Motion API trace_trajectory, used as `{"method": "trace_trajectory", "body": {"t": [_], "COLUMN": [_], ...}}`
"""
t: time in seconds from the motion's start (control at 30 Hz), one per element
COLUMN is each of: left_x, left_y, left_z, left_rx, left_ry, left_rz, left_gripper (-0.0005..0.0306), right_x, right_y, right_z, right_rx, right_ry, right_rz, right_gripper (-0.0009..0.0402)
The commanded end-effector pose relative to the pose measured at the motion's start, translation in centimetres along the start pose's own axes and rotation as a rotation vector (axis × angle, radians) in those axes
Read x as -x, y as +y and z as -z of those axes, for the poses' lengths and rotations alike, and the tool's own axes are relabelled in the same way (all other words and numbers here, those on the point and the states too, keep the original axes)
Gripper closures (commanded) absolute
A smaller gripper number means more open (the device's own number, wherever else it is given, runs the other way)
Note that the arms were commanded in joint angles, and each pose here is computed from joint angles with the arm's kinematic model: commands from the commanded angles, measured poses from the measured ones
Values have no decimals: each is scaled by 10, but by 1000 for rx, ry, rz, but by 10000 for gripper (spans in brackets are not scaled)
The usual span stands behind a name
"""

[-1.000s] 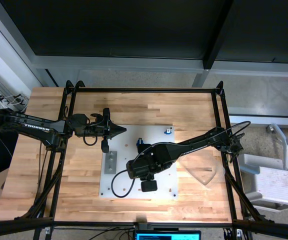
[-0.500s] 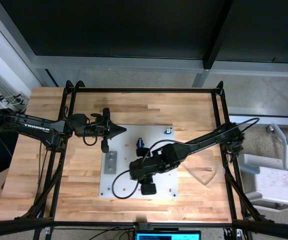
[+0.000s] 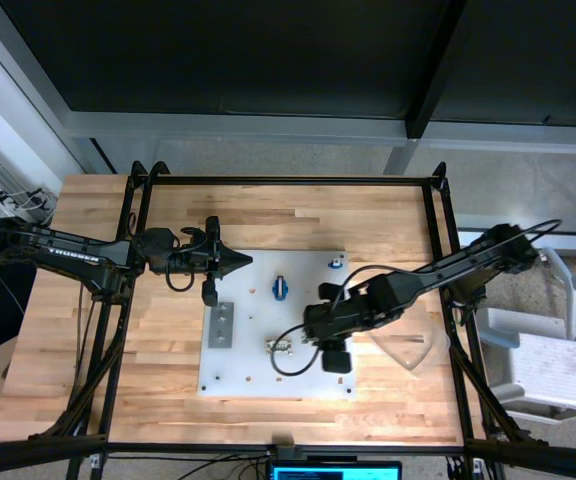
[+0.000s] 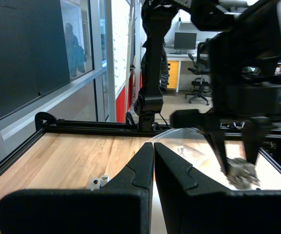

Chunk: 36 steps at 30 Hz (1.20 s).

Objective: Remove the HAN10-E connector and place it in the container

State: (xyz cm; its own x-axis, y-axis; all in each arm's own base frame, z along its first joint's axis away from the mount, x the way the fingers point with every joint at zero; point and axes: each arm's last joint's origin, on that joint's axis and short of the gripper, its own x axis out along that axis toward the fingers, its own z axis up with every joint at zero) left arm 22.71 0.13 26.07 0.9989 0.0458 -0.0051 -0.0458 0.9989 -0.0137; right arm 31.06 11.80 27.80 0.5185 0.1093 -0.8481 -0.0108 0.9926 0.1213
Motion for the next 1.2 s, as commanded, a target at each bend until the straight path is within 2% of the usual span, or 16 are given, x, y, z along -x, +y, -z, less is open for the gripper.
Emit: {"method": "trace_trajectory", "body": {"t": [0.03, 0.57, 0.83, 1.13, 1.2], "left_x": [0, 0, 0, 0, 0], "left_y": [0, 0, 0, 0, 0], "left_z": [0, 0, 0, 0, 0], "left_rx": [0, 0, 0, 0, 0], "left_ry": [0, 0, 0, 0, 0], "left_rz": [0, 0, 0, 0, 0], "left_gripper": [300, 300, 300, 300, 300], "right_x": [3, 25, 32, 33, 30], "right_y": [-6, -28, -34, -40, -41], "right_z": [16, 90, 122, 145, 151], "right_rx": [-12, -77, -114, -151, -154], "right_ry": [22, 108, 142, 196, 226], "right_rz": [7, 21, 24, 45, 33], "right_gripper": [341, 341, 341, 341, 341]}}
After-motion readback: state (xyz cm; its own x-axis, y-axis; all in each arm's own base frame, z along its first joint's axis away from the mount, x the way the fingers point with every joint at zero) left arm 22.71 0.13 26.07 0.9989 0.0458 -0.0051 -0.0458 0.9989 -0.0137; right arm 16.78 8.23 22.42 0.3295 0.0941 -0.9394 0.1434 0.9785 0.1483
